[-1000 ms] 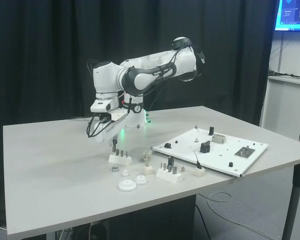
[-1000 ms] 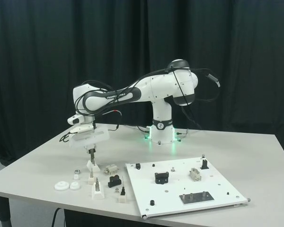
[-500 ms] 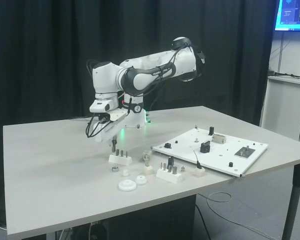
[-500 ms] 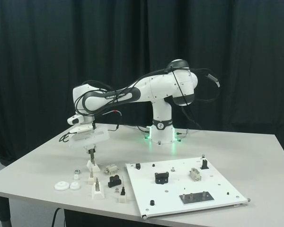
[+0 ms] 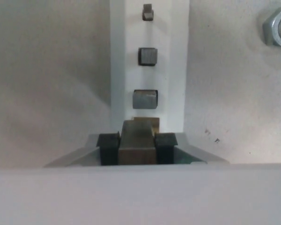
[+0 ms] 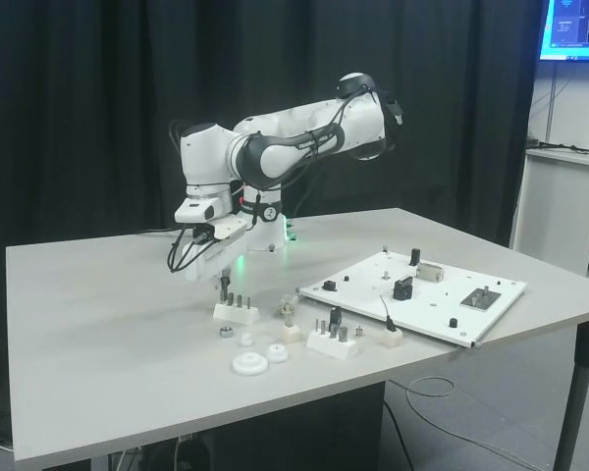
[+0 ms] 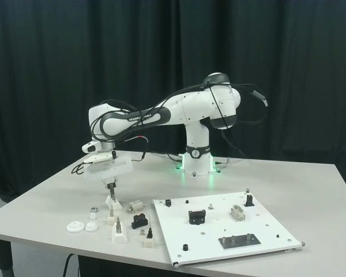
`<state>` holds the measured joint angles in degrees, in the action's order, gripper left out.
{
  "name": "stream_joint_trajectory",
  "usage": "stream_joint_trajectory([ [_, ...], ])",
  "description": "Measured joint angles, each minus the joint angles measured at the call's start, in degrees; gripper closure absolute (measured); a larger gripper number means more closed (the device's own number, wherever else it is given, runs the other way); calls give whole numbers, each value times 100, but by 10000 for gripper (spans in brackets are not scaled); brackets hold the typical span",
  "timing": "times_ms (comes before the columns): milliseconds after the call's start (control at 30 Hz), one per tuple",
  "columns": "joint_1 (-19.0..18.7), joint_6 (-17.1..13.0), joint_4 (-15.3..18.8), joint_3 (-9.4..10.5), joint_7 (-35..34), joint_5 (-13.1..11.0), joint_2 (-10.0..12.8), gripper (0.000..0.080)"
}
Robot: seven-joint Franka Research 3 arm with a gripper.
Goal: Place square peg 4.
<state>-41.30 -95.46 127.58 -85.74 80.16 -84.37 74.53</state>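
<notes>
In the wrist view my gripper point(image 5: 137, 141) is shut on a grey square peg point(image 5: 138, 132), its black pads point(image 5: 108, 141) pressing both sides. Just under it runs a white peg holder point(image 5: 118, 70) with three smaller square pegs point(image 5: 148, 56) standing in a row. From the first room view the gripper point(image 6: 222, 284) hangs over the far end of that holder point(image 6: 236, 313), left of the white assembly board point(image 6: 368, 278). The second room view shows the gripper point(image 7: 111, 186) a little above the same holder point(image 7: 112, 203); the board point(image 7: 216, 231) lies to the right.
A metal nut point(image 5: 277, 28) lies beside the holder. Two white gears point(image 6: 247, 364) sit near the table's front, with another peg holder point(image 6: 335, 343) and a small white block with a pin point(image 6: 391, 337) close to the board. Black and grey parts stand on the board.
The hand has risen slightly above the holder, still shut on the peg. Nothing else has moved.
</notes>
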Motion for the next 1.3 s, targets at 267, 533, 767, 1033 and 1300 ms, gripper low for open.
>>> stream_joint_trajectory([
  [267,37,-70,0,53,-2,-93,0,648],
  [533,67,-156,0,123,-2,-154,0,648],
  [767,90,-215,0,198,-2,-201,0,648],
  [1033,121,-246,0,264,-2,-237,1,648],
  [1300,130,-242,0,257,-2,-236,2,648],
])
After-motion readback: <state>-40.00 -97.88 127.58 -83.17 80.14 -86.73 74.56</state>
